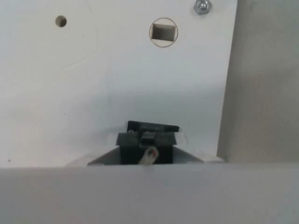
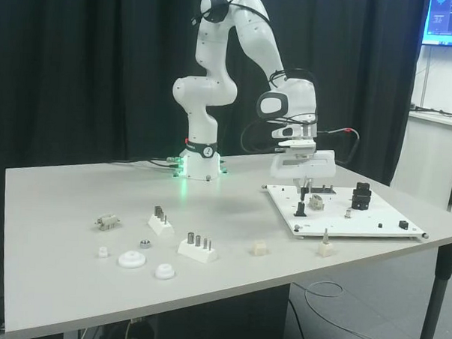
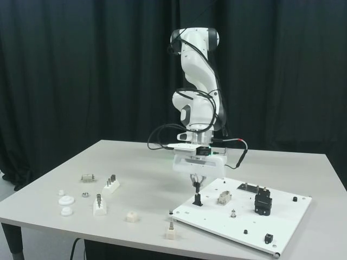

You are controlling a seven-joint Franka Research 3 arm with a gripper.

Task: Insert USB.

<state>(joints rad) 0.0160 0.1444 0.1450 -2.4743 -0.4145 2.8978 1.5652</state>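
My gripper (image 3: 196,183) hangs over the near-left part of the white board (image 3: 238,219), fingers close together on a small dark USB plug (image 3: 196,188). Just under it a black USB socket block (image 3: 198,201) stands on the board. The first room view puts the gripper (image 2: 305,186) a little above the socket (image 2: 301,210). In the wrist view the black socket (image 1: 147,137) lies straight ahead on the board (image 1: 93,84). The pale tip of the plug (image 1: 148,156) hangs in front of it. A broad grey band hides my fingertips there.
Other fittings stand on the board, among them a black block (image 3: 263,203) and a grey connector (image 3: 223,198). A square hole (image 1: 163,31) and a nut (image 1: 202,6) lie beyond the socket. White peg blocks (image 2: 198,248), a round gear (image 2: 132,260) and small cubes (image 2: 258,248) sit on the table.
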